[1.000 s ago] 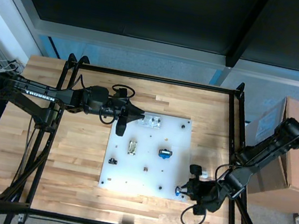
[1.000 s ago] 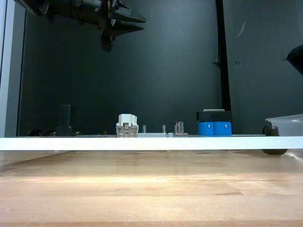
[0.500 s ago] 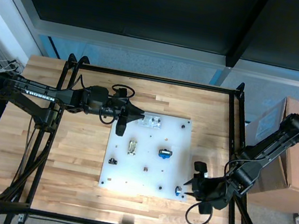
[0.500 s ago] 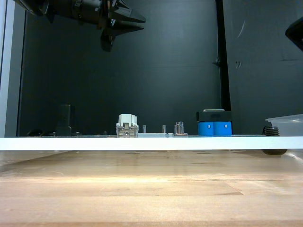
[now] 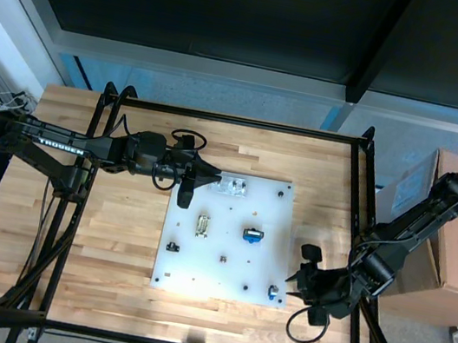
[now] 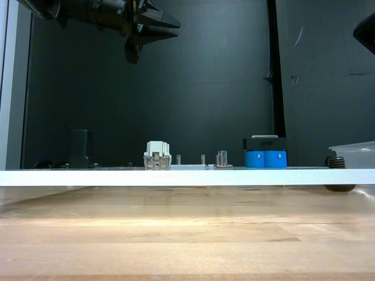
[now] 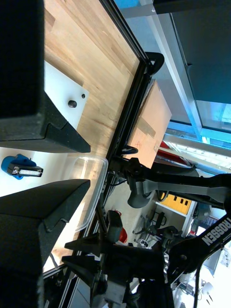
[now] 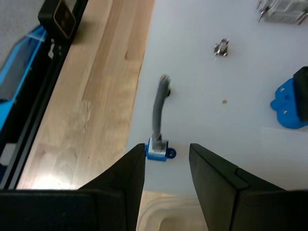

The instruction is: Pick the RJ45 connector and install on the taskboard

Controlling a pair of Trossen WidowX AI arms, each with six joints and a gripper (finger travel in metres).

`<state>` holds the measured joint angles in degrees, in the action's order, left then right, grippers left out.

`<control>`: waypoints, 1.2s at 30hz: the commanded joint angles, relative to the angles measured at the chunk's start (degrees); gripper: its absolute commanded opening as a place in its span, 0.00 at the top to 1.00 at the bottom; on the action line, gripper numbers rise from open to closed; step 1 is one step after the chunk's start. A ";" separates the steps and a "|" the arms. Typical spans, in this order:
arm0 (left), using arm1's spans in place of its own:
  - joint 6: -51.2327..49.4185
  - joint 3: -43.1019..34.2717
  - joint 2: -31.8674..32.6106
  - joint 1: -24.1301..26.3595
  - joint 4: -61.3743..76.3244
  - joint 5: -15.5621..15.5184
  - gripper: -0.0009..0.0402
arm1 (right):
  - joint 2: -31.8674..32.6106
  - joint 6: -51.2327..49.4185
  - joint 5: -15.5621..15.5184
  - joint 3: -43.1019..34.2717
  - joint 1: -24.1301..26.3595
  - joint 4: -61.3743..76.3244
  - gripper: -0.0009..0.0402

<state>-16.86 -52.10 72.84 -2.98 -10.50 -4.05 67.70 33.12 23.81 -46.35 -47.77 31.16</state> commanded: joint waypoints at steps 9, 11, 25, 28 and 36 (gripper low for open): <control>0.00 -0.02 0.00 0.00 0.00 0.02 0.80 | -8.90 -7.28 -0.20 -0.07 12.85 -0.07 0.68; 0.00 -0.02 0.00 -0.02 0.00 0.00 0.80 | -10.32 -9.29 -2.08 -0.07 17.27 -0.15 0.68; -0.02 -0.02 0.00 -0.02 -0.48 -0.20 0.80 | -12.85 -21.33 -20.02 -0.11 46.05 -6.80 0.68; -0.09 -0.02 0.00 0.00 -0.48 0.04 0.80 | -12.85 -23.74 -21.05 -0.94 49.51 -6.84 0.68; -0.79 -0.02 0.00 0.00 -0.90 0.02 0.80 | -12.85 -26.43 -26.69 -3.74 55.43 -8.81 0.69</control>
<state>-17.69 -52.10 72.84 -2.98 -11.18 -4.12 54.81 6.90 -2.46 -49.87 7.01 23.29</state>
